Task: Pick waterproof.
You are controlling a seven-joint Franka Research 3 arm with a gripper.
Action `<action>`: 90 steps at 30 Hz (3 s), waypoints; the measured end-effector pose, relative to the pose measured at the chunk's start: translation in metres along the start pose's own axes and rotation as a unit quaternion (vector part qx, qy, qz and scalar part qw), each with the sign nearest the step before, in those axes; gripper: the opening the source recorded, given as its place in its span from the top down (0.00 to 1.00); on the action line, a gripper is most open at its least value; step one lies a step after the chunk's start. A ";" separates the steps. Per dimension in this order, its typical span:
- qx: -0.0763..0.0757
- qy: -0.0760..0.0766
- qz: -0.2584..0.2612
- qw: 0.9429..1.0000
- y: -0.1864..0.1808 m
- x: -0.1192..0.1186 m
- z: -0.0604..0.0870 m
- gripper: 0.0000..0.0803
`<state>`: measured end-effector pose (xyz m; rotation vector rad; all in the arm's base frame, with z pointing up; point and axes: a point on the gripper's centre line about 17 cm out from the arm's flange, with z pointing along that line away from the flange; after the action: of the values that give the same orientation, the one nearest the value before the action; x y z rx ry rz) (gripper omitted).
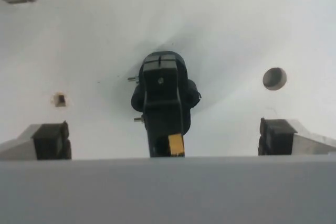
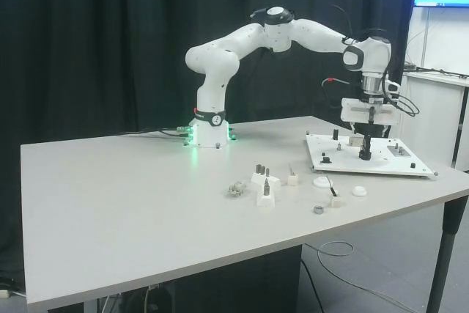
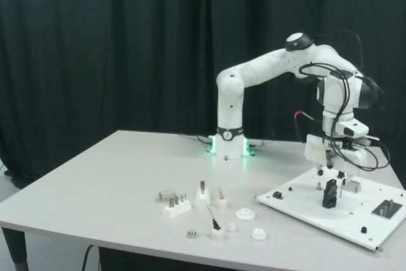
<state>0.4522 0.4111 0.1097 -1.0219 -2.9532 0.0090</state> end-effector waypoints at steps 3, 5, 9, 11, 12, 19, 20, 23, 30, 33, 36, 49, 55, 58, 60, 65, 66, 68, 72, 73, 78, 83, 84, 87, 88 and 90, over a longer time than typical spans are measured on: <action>-0.001 0.004 0.001 1.000 -0.001 0.001 -0.008 0.02; -0.002 0.006 0.002 1.000 0.000 0.001 -0.014 0.02; -0.003 0.008 0.001 1.000 0.001 0.002 -0.022 0.00; -0.004 0.009 0.001 1.000 0.001 0.003 -0.026 0.00; -0.004 0.009 0.001 1.000 0.002 0.003 -0.027 0.00; -0.006 0.011 -0.001 1.000 0.003 0.005 -0.034 0.00; -0.006 0.011 -0.001 1.000 0.004 0.005 -0.035 0.00; -0.007 0.011 0.000 1.000 0.004 0.005 -0.037 0.00; -0.007 0.012 0.004 1.000 0.006 0.006 -0.042 0.00; -0.008 0.013 0.007 1.000 0.006 0.006 -0.045 0.00; -0.009 0.013 0.008 1.000 0.007 0.007 -0.047 0.00; -0.012 0.014 0.017 1.000 0.010 0.008 -0.061 0.00; -0.014 0.013 0.020 1.000 0.008 0.004 -0.068 0.00; -0.013 0.012 0.025 1.000 0.007 0.001 -0.072 0.00; -0.012 0.010 0.028 0.999 0.005 -0.002 -0.074 0.00; -0.008 0.005 0.036 0.999 -0.001 -0.012 -0.080 0.00; -0.007 0.004 0.038 0.999 -0.003 -0.015 -0.081 0.00; -0.004 0.001 0.041 0.999 -0.006 -0.020 -0.083 0.00; 0.001 -0.004 0.050 0.999 -0.013 -0.031 -0.086 0.00; 0.003 -0.005 0.052 0.999 -0.016 -0.034 -0.087 0.00; 0.014 -0.011 0.066 0.998 -0.029 -0.050 -0.088 0.00; 0.022 -0.015 0.087 0.996 -0.045 -0.066 -0.087 0.00; 0.023 -0.015 0.091 0.995 -0.048 -0.069 -0.086 0.00; 0.029 -0.016 0.102 0.994 -0.058 -0.078 -0.085 0.00; 0.030 -0.016 0.105 0.994 -0.061 -0.081 -0.084 0.00; 0.032 -0.016 0.113 0.993 -0.067 -0.087 -0.083 0.00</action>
<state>0.4807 0.3044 0.1919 -1.3518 -2.8250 0.1234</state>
